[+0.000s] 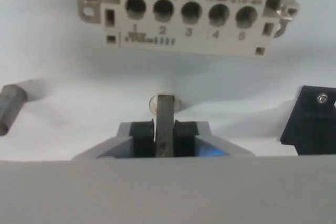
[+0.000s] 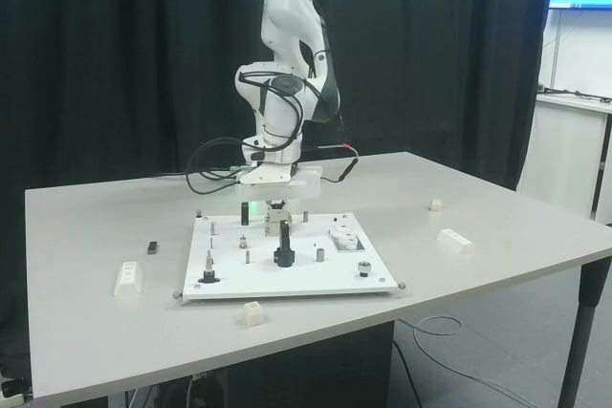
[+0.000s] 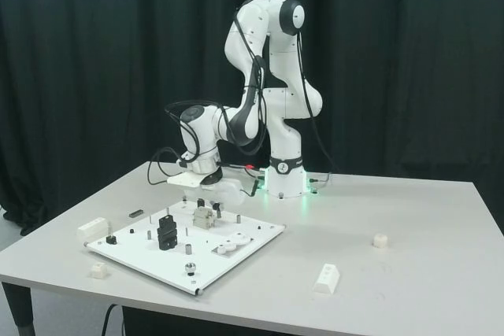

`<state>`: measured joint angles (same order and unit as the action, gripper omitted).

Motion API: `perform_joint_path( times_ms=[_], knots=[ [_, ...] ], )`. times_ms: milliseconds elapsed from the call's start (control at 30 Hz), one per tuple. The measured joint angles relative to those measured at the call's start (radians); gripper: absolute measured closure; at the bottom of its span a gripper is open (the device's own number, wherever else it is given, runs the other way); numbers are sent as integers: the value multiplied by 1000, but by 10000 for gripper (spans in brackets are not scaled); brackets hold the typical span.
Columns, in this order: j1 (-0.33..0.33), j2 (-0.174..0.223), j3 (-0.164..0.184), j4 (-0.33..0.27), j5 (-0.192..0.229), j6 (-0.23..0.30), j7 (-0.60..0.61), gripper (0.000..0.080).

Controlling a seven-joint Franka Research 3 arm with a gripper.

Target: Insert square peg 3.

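Pincer (image 1: 164,148) grips the square peg (image 1: 164,124) upright between closed black pads — low over the white board (image 2: 287,265) on the grey counter (image 2: 497,207), near the numbered connector block (image 1: 184,9). Insertion seems in hand; next comes a straight, aligned descent into the round-rimmed hole (image 1: 166,101).
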<state>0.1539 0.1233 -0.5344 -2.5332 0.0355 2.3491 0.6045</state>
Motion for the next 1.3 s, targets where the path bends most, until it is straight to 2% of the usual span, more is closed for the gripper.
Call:
perform_joint_path(
  times_ms=[600, 1167, 1200, 1300],
  knots=[
    [0, 9, -19, -2, 67, 7, 15, 727],
    [1, 4, -19, -1, 68, -5, 11, 727],
    [1, 3, -19, -1, 68, -7, 11, 499],
    [1, -1, -19, 0, 68, -16, 12, 499]
  ],
)
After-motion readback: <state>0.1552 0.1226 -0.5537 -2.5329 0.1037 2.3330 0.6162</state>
